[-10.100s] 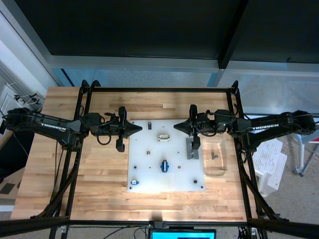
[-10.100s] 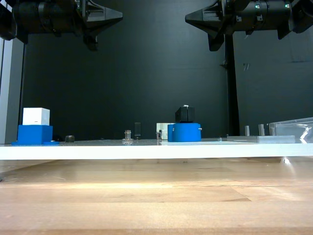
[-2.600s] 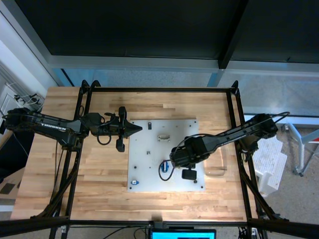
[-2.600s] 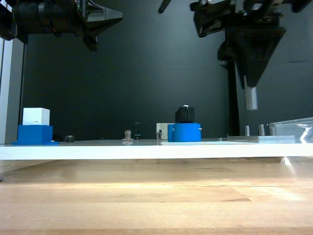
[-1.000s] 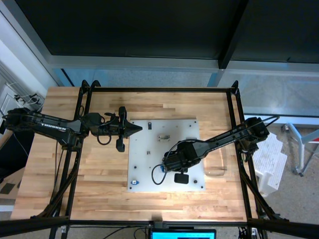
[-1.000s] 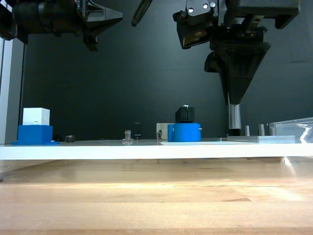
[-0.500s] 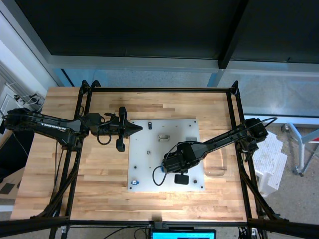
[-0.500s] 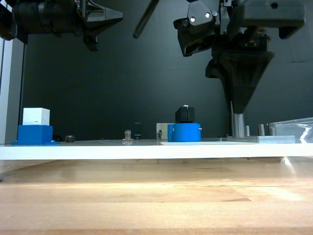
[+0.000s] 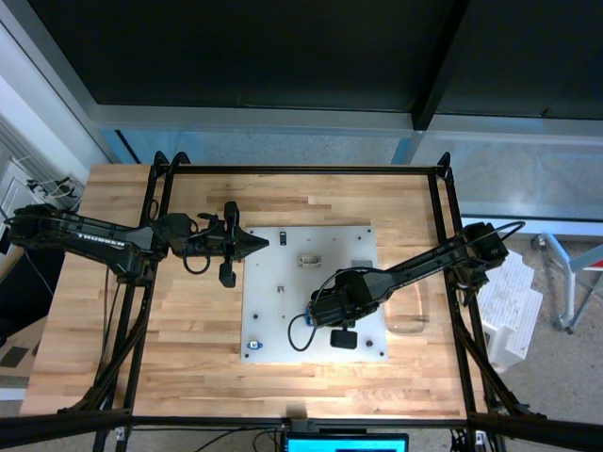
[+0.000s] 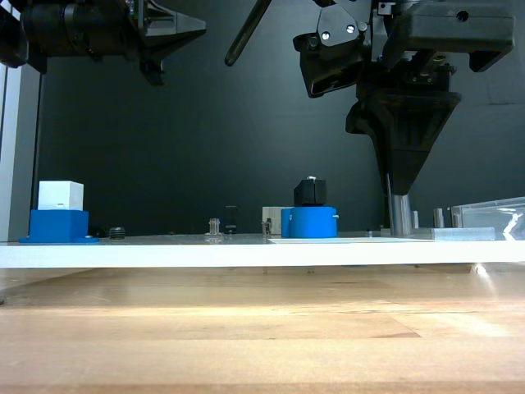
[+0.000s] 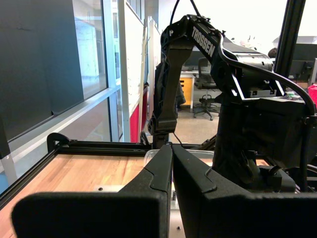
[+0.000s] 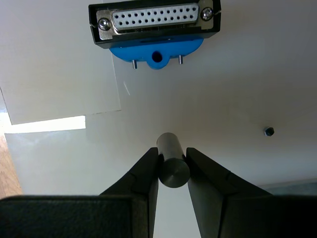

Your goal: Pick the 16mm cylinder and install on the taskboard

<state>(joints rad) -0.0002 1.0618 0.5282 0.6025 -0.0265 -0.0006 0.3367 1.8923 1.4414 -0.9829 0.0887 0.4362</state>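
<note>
High view: left gripper hangs at the far-left edge of the taskboard; right gripper is over the board's middle. Low view: 16mm cylinder is upright, its lower end at the board surface. Left wrist view: left fingers pressed together. Right wrist view: right fingers clamp the cylinder near the blue fitting.

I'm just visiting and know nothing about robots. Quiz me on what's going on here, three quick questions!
1. True or false: the left claw hangs shut and empty above the left edge of the white board.
2. What does the right claw, low over the board, grip? A) metal peg B) blue plug C) screw
3. Fill in: the peg stands ____.
Key: 1 true; 2 A; 3 upright.
</note>
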